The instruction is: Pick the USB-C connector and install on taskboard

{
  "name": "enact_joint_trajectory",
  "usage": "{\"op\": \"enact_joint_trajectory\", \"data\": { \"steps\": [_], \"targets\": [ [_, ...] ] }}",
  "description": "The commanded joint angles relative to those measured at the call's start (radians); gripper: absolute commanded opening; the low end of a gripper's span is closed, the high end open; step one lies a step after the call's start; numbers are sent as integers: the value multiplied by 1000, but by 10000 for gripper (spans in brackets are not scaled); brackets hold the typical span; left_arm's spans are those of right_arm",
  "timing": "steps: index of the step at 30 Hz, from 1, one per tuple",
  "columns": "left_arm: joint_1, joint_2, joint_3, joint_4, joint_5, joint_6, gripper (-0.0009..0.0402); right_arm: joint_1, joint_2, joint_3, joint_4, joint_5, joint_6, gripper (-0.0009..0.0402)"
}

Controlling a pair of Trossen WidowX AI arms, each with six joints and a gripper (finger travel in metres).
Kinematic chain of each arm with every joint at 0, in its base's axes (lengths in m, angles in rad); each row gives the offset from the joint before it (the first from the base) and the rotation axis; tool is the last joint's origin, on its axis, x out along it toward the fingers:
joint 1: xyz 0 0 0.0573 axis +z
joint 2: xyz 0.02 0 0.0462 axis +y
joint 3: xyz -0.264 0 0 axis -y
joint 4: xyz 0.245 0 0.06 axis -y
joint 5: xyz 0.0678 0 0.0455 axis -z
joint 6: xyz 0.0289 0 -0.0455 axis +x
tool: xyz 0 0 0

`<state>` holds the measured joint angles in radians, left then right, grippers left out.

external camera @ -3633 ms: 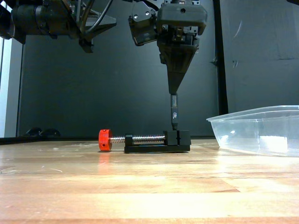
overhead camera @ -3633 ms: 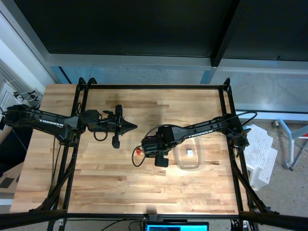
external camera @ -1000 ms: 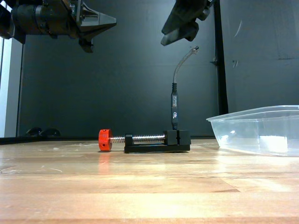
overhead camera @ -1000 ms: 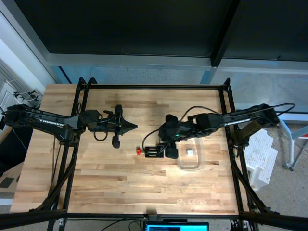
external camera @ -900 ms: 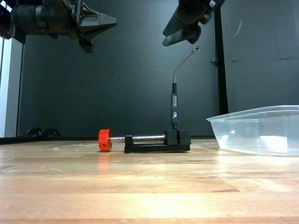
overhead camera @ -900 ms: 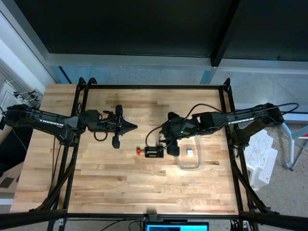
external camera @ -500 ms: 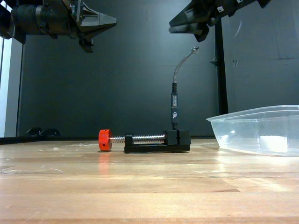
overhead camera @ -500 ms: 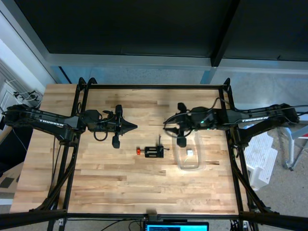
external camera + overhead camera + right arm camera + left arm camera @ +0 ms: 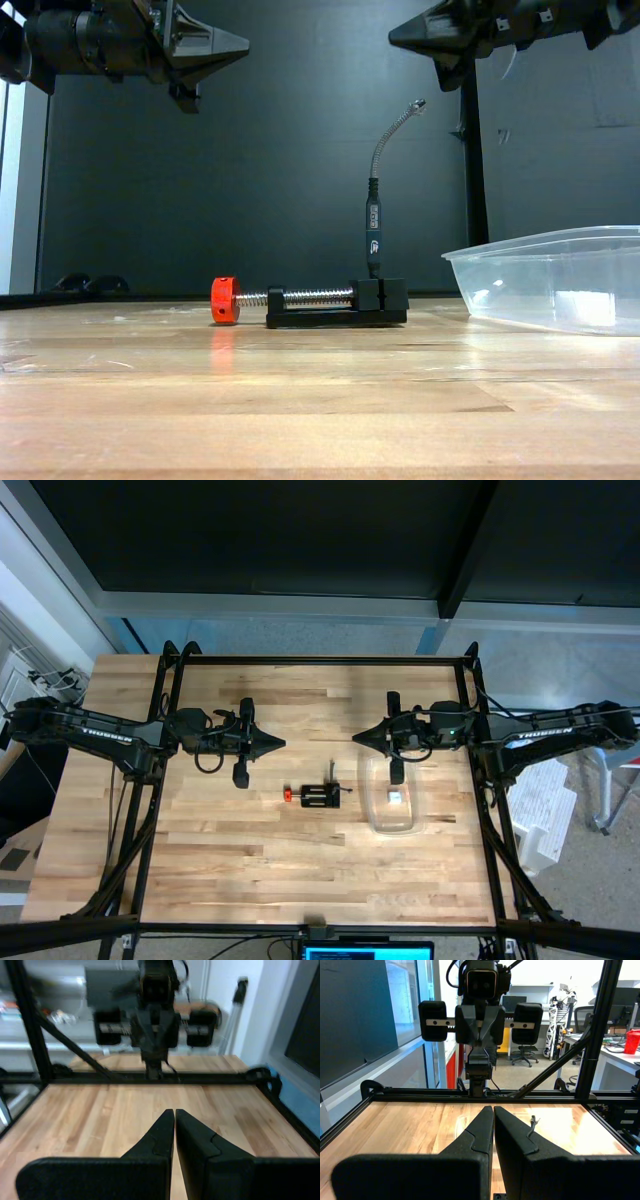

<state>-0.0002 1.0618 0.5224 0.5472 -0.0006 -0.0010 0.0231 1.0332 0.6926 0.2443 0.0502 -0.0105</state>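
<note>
USB-C connector [image 9: 372,225] stood in the taskboard [image 9: 335,305] — seemingly installed — left claw [image 9: 243,44] and right claw [image 9: 395,38] (both closed, empty) high above, needing only parking.

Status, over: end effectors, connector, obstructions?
Left end effector shut, high at left. Right end effector shut, empty, high at right. Thin dark USB-C connector upright in small black red-knobbed taskboard. Nothing in the way.

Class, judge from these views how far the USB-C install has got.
Done: the connector stands upright in the taskboard. In hand: nothing; the right gripper hangs shut and empty, above and right of it, and the left gripper hangs shut, high at the left. Left: nothing visible.
</note>
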Motion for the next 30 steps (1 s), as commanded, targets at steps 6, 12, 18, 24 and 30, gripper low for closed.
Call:
{"op": "enact_joint_trajectory", "data": {
  "steps": [6,12,18,24,30],
  "targets": [
    [0,0,0,0,0,0,0,1,-26,-91,137,-3,2,0],
    [0,0,0,0,0,0,0,1,-26,-125,202,-9,2,0],
    [0,0,0,0,0,0,0,1,-26,-153,236,-18,8,0],
    [0,0,0,0,0,0,0,0,-26,-177,255,-16,48,0],
    [0,0,0,0,0,0,0,0,-26,-179,255,-16,45,0]
  ]
}}
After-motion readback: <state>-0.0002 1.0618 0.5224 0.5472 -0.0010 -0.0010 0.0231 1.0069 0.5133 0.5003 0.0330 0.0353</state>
